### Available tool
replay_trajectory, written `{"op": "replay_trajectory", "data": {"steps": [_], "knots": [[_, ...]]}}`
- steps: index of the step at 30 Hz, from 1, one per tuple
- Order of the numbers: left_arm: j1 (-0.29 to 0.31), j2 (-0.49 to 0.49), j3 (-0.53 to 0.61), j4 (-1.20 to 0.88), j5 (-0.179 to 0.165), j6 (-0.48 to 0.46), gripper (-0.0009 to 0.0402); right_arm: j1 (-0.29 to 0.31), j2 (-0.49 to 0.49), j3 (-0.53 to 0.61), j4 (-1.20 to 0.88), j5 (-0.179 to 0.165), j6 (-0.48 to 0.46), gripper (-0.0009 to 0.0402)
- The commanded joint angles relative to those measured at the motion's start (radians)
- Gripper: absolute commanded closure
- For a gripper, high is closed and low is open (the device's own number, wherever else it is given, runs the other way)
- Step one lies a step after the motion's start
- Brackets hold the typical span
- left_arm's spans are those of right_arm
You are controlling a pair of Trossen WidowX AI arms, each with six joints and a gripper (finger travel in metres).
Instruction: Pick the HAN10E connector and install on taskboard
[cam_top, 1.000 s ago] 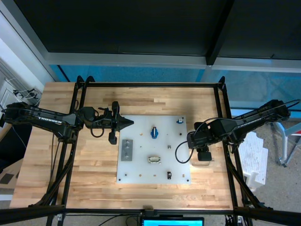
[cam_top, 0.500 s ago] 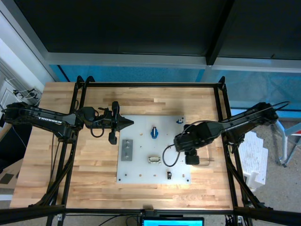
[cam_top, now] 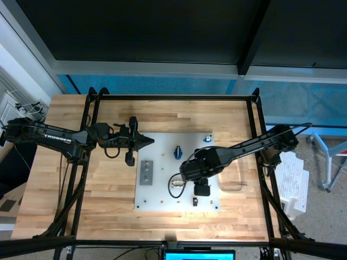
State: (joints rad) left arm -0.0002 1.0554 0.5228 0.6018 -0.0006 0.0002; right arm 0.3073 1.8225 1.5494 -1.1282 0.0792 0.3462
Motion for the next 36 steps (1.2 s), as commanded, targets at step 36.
{"op": "replay_trajectory", "data": {"steps": [36], "knots": [[0.0, 0.0, 0.0, 0.0, 0.0, 0.0, 0.0392, 0.004, 0.345, 0.401, -0.06, 0.008, -0.027, 0.0364]]}}
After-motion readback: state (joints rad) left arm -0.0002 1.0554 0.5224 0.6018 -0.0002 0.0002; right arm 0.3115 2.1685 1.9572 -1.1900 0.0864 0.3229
